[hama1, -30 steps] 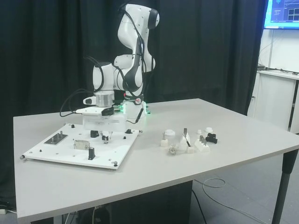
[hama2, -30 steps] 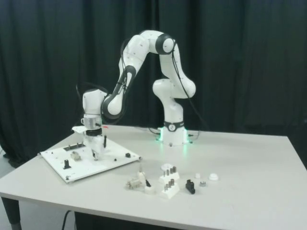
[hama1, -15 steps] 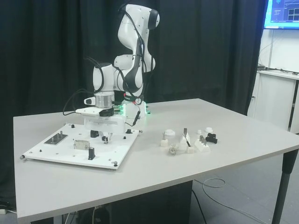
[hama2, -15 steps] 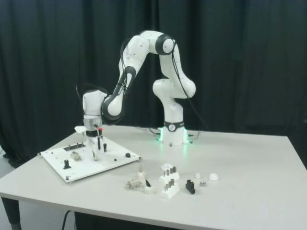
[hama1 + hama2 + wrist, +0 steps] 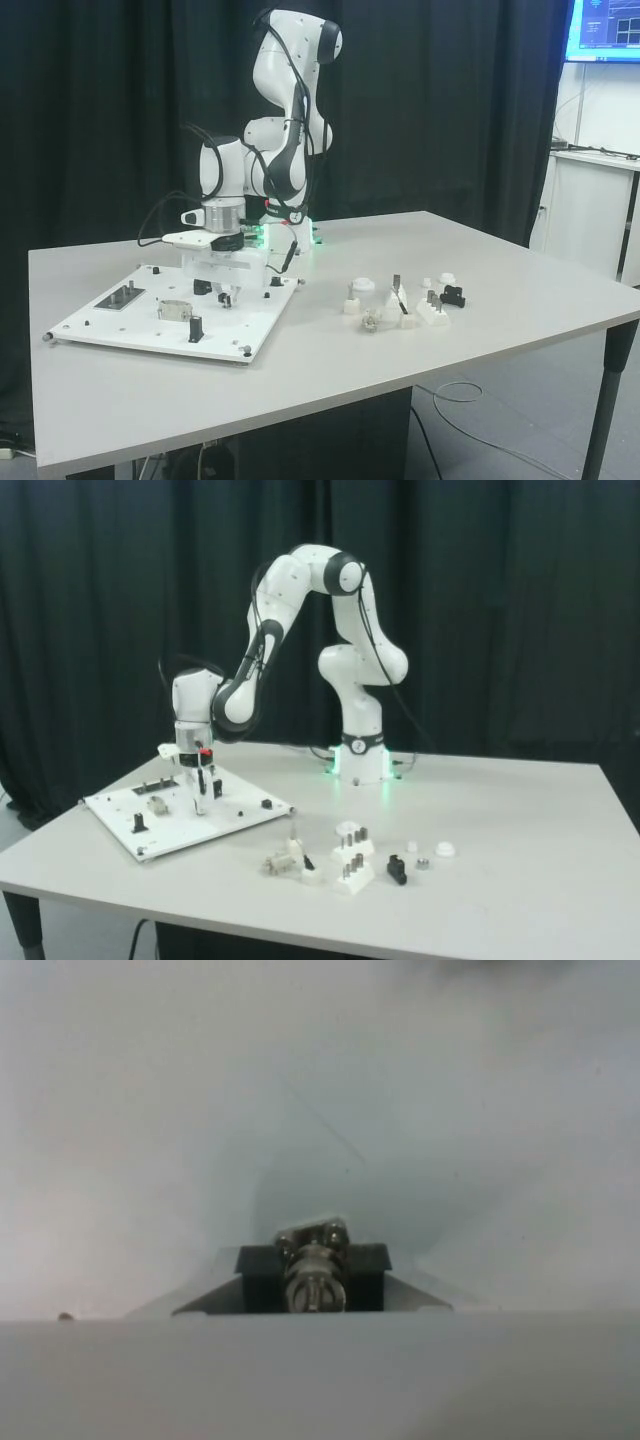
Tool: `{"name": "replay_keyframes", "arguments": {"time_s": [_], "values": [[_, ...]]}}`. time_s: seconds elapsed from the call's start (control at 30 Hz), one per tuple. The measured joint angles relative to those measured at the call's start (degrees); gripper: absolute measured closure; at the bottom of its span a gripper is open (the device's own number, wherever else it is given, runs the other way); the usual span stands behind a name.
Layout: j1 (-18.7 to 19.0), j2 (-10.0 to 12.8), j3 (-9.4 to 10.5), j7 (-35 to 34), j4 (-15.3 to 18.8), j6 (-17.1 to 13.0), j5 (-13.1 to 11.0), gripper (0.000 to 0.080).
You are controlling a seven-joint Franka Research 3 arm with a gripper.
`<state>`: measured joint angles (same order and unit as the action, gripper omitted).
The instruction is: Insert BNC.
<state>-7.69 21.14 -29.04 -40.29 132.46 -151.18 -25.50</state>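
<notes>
Looking at the grey table (image 5: pixel 330 330) first: it carries everything, with black curtains behind. My white Franka arm (image 5: pixel 300 610) is bolted at the back on a base lit green (image 5: pixel 358 770), and it bends over and down toward the white task board (image 5: pixel 140 325), which lies flat on the table's end away from the loose parts.

On the board I see a grey metal plate (image 5: pixel 118 297) near its outer edge, a small metal fixture (image 5: pixel 175 310) in the middle, and a short black post (image 5: pixel 196 327) nearer the front edge. Black screw heads dot the board's corners.

The gripper (image 5: pixel 226 291) points straight down over the middle of the board, very near its surface; I cannot tell from the room views whether it touches. In the second room view the gripper (image 5: pixel 203 798) sits just beside the fixtures.

Wrist view: the BNC connector (image 5: pixel 314 1282), a metal barrel, stands on a black mount (image 5: pixel 368 1278) on the white board, directly below the camera and partly hidden by a blurred grey band across the near edge. Whether the fingers are apart, together or clamped on the connector I cannot tell; no fingertip shows clearly.

Well apart from the board, a cluster of small white holders (image 5: pixel 410 305) with grey and black parts sits mid-table, including a black piece (image 5: pixel 453 295) and a white cap (image 5: pixel 444 850). A white cabinet (image 5: pixel 590 215) stands off the table's far end, and a screen (image 5: pixel 605 28) hangs above it.
</notes>
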Motion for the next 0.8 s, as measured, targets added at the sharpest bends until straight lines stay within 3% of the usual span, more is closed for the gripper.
{"name": "replay_keyframes", "arguments": {"time_s": [0.63,0.8], "values": [[0.0,0.0,-0.05,-0.09,0.02,0.0,0.0,0.0682],[0.03,-0.02,-0.05,-3.7,0.02,0.0,-0.15,0.0682]]}}
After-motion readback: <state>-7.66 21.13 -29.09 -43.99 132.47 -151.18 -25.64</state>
